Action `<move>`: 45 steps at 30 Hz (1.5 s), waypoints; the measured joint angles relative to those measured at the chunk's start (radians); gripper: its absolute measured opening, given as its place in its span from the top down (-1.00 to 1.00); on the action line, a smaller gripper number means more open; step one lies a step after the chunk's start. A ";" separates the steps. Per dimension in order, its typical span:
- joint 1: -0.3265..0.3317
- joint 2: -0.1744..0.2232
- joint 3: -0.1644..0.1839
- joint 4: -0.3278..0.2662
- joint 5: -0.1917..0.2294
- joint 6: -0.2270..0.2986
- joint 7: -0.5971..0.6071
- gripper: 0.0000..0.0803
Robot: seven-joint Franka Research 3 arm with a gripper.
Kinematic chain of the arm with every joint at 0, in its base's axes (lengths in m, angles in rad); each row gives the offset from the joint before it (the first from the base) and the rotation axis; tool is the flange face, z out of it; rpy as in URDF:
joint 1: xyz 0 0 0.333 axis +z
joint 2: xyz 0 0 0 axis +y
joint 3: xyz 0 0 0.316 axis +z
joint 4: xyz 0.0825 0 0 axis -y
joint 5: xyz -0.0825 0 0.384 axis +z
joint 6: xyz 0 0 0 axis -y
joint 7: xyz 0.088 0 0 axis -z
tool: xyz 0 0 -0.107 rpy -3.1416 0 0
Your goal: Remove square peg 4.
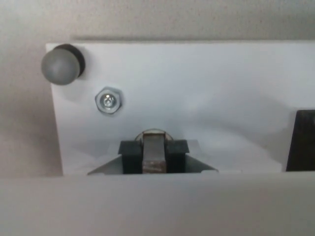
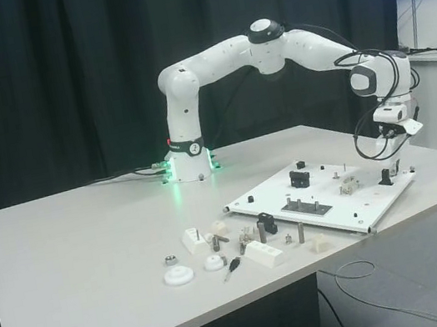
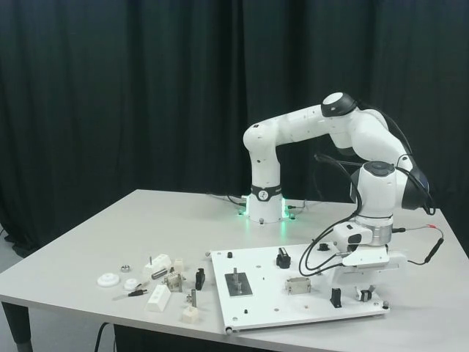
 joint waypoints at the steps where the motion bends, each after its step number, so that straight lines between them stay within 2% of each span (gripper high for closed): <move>1: 0.000 0.000 0.000 0.000 0.000 0.000 -0.002 0.76; 45: 0.000 0.000 0.000 0.001 0.000 0.000 -0.098 0.75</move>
